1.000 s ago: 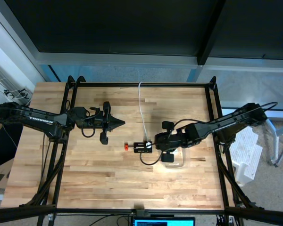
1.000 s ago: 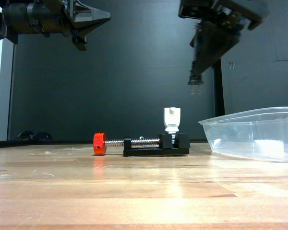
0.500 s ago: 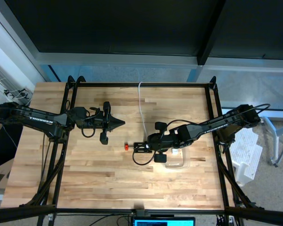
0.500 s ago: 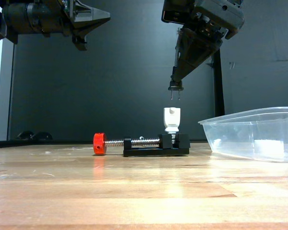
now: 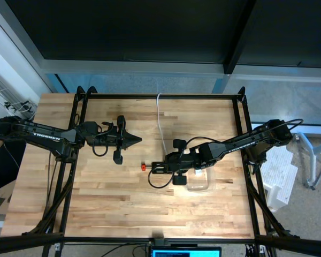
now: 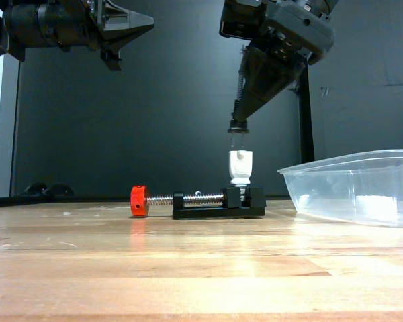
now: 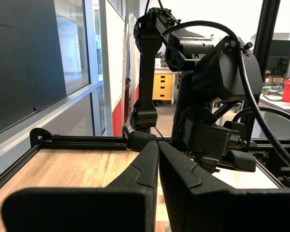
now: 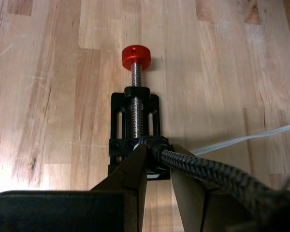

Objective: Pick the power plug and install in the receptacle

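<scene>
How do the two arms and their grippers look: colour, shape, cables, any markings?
Both arms are matte black. The left arm carries white lettering on one link and a black cable loop. The left gripper, out at the left, has two tapering wedge-shaped fingers. The right gripper, near the middle, tapers likewise; a black cable arcs over the right arm.

Right claw (image 6: 240,115) w/ power plug (image 6: 238,128) fills gap just above receptacle (image 6: 240,164); clear plastic tray (image 6: 349,188) near, right-arm side; left claw (image 6: 145,27) high, well apart.
</scene>
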You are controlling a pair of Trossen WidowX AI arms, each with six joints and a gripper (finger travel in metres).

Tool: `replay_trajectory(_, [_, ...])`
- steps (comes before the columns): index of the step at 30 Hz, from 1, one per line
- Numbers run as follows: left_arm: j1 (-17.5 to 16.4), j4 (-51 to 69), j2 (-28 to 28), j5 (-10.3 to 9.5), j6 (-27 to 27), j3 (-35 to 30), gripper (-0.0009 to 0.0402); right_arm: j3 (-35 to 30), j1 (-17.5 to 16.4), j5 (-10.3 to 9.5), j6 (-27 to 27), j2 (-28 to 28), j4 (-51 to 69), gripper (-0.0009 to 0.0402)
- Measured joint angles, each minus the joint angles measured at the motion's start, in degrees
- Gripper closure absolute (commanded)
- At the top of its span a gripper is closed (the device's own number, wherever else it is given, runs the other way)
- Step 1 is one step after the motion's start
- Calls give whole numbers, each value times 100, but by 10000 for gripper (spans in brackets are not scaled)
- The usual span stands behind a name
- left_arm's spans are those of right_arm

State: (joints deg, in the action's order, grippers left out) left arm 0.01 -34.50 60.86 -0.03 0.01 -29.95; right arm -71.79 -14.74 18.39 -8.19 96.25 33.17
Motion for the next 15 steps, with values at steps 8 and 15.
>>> replay_trajectory(8, [0,0,0,0,0,2,393,52,0,-22,4,0,42,393])
replay_trajectory(15, [0,2,0,0,0,2,393,101,0,-46,4,0,28,393])
